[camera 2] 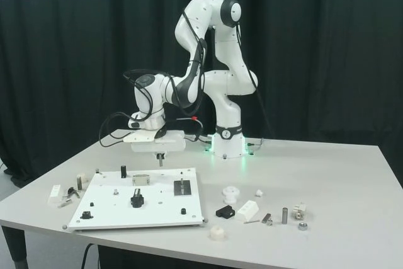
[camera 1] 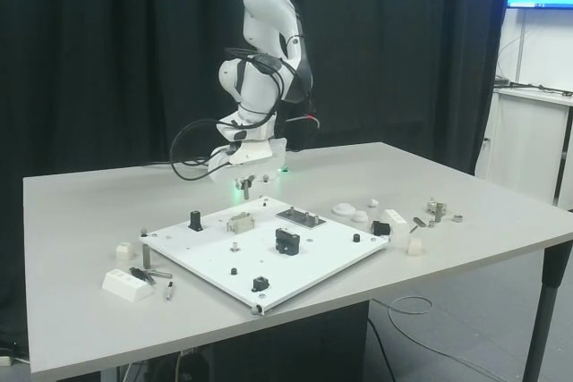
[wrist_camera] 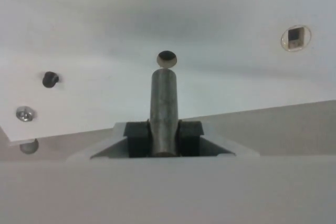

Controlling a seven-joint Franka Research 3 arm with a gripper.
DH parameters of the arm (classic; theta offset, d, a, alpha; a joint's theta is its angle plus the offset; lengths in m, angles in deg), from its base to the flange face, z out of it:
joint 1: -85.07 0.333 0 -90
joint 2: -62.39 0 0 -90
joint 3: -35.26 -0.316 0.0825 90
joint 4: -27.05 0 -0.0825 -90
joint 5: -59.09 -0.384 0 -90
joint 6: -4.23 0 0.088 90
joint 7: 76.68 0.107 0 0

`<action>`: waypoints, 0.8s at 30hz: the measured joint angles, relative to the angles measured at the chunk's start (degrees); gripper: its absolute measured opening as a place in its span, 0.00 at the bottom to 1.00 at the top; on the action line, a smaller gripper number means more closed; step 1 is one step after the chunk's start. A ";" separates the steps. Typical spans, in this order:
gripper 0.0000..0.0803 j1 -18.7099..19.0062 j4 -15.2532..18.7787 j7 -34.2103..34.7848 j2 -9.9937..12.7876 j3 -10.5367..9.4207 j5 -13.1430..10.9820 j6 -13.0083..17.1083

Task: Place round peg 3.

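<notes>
1. Here the white robot arm (camera 2: 211, 80) bends down low over the far edge of the white board (camera 2: 141, 200), which lies flat on the grey counter (camera 2: 327, 181).
2. The claw (wrist_camera: 164, 135) is clamped on the round peg (wrist_camera: 164, 111). Its two black pads (wrist_camera: 137, 137) press the peg from both sides.
3. The peg is a grey metal stick. It stands straight up and down in the claw, up in the air above the board, and it is not touching the board.
4. In the wrist view, the tip of the peg points at a small round black hole (wrist_camera: 167, 57) in the board. The tip looks very near the hole, but I cannot tell if they line up just right.
5. In the second room view, the peg (camera 2: 160, 160) hangs under the claw (camera 2: 160, 155), just above the board's back edge.
6. The board also has a black knob (wrist_camera: 50, 79), a screw (wrist_camera: 23, 113) at one corner, and a square hole (wrist_camera: 295, 38).
7. Other small parts stand on the board, like a black block (camera 1: 286, 241) and a grey metal bar (camera 1: 302, 216).
8. More loose bits lie on the counter beside the board, like a white round piece (camera 2: 231, 193) and a white block (camera 1: 125, 285).
9. A green light (camera 2: 211, 149) glows at the foot of the arm.
</notes>
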 joint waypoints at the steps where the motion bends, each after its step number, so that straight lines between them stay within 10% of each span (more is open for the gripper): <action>1: 0.14 0.12 -0.05 0.14 -0.02 0.00 -0.02 0.00; 24: 0.14 11.49 -1.91 11.36 -1.60 -1.51 -5.21 0.00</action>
